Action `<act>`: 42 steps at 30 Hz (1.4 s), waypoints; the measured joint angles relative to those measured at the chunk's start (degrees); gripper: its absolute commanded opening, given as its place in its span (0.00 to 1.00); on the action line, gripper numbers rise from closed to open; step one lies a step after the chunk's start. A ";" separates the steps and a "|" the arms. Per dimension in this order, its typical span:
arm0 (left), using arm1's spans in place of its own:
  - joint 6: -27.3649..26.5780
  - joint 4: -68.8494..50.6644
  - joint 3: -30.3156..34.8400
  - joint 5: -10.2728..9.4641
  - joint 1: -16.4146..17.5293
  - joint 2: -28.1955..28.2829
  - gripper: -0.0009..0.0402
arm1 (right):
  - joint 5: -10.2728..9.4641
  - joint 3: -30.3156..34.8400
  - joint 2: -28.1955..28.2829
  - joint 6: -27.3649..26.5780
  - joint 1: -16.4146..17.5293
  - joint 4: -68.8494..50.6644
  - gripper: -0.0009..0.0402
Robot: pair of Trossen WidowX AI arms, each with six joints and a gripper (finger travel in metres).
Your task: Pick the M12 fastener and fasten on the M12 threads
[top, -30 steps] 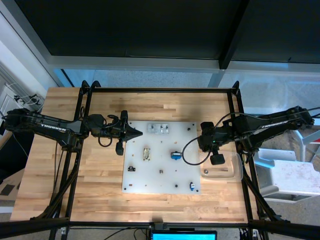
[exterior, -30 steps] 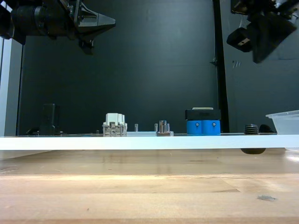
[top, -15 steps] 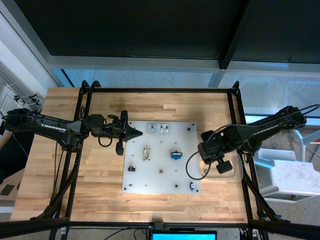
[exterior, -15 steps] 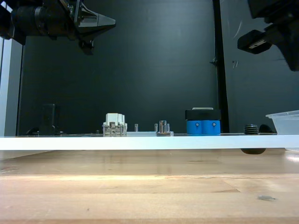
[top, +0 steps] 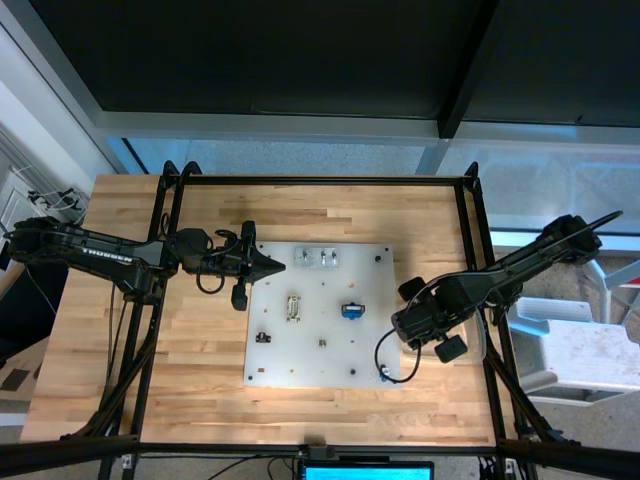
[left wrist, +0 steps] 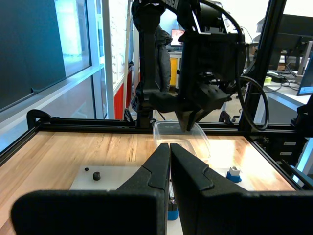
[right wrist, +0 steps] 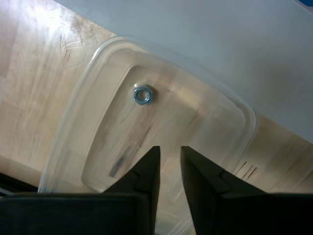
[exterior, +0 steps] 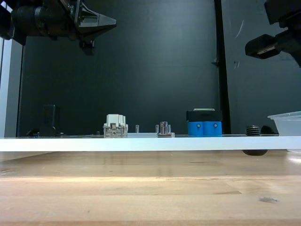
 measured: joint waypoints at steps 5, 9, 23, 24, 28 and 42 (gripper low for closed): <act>0.00 0.00 -0.02 0.02 0.00 0.00 0.02 | -0.02 -1.07 1.60 1.25 1.77 3.23 0.37; -0.02 -0.02 0.00 0.02 0.00 0.00 0.02 | 0.04 -3.15 2.43 1.84 2.93 5.97 0.47; 0.00 0.02 -0.02 0.02 0.00 0.00 0.02 | 0.15 -7.02 5.31 4.85 4.20 12.22 0.61; 0.00 0.00 0.00 0.02 0.00 0.00 0.02 | 0.17 -7.37 5.33 5.22 4.22 12.55 0.61; -0.02 0.00 0.00 0.00 0.00 0.00 0.02 | 0.15 -8.46 5.33 7.91 4.52 13.55 0.61; 0.00 0.00 0.00 0.02 0.00 0.00 0.02 | 0.13 -12.09 5.44 11.23 5.53 19.61 0.61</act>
